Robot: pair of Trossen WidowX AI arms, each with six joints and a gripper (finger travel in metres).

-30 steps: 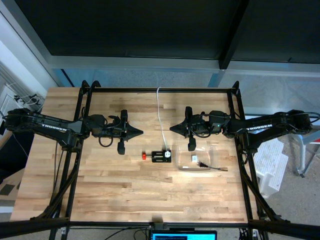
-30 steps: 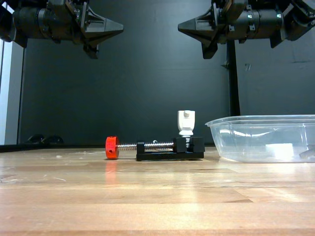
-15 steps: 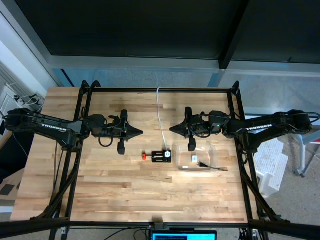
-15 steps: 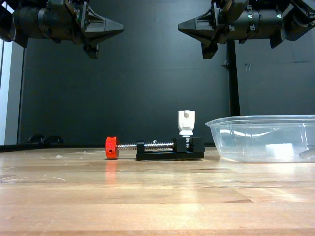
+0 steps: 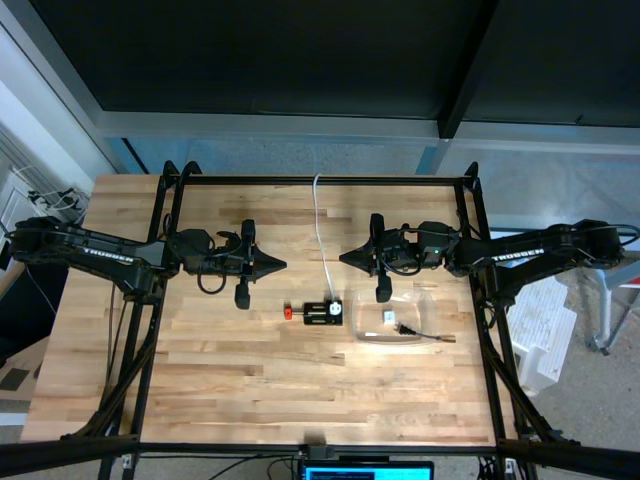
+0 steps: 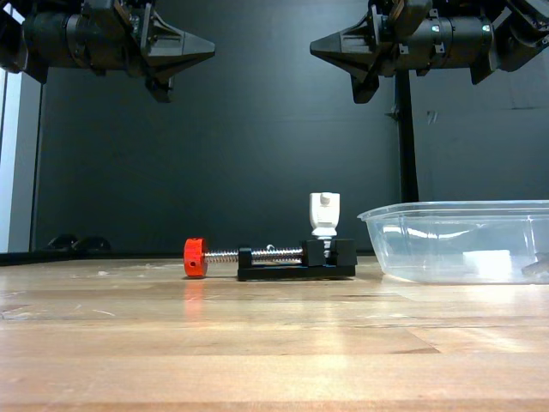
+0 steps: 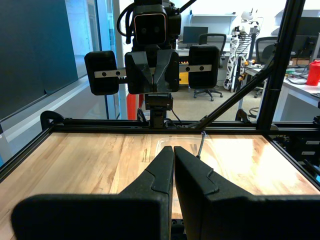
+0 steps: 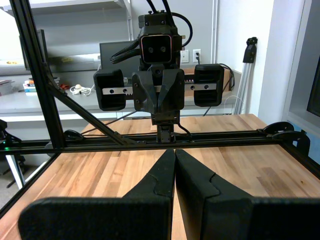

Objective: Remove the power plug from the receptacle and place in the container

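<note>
**A:** Where is the power plug [image 5: 402, 326], going from the receptacle [image 5: 336, 308]?

**B:** Off to the receptacle's right and apart from it, lying inside the container [image 5: 360, 336]. Its thin wire tail runs on past the tray's rim on the side away from the receptacle

**A:** And the receptacle itself?

**B:** It stands upright in the black clamp [image 5: 318, 313] on the surface [image 5: 220, 370]. The orange-red knob [image 5: 287, 312] is to its left, and the white cable [image 5: 321, 225] runs away behind it

**A:** How near is the container?

**B:** Just to the receptacle's right. The low view shows a small gap between the tray wall and the clamp. A white sticker [image 5: 387, 318] sits in the tray beside the plug, on the receptacle's side

**A:** The left gripper?

**B:** The left gripper [image 5: 283, 265] hangs high over the surface, left of the receptacle and behind it, with its tip pointing right. The jaws are closed, with the fingers pressed flat together in its wrist view

**A:** And the right one?

**B:** The right gripper [image 5: 343, 257] is at the same height, behind the receptacle and almost in line with it. Its tip faces the left gripper across a gap, and its jaws are closed too, finger against finger
</note>
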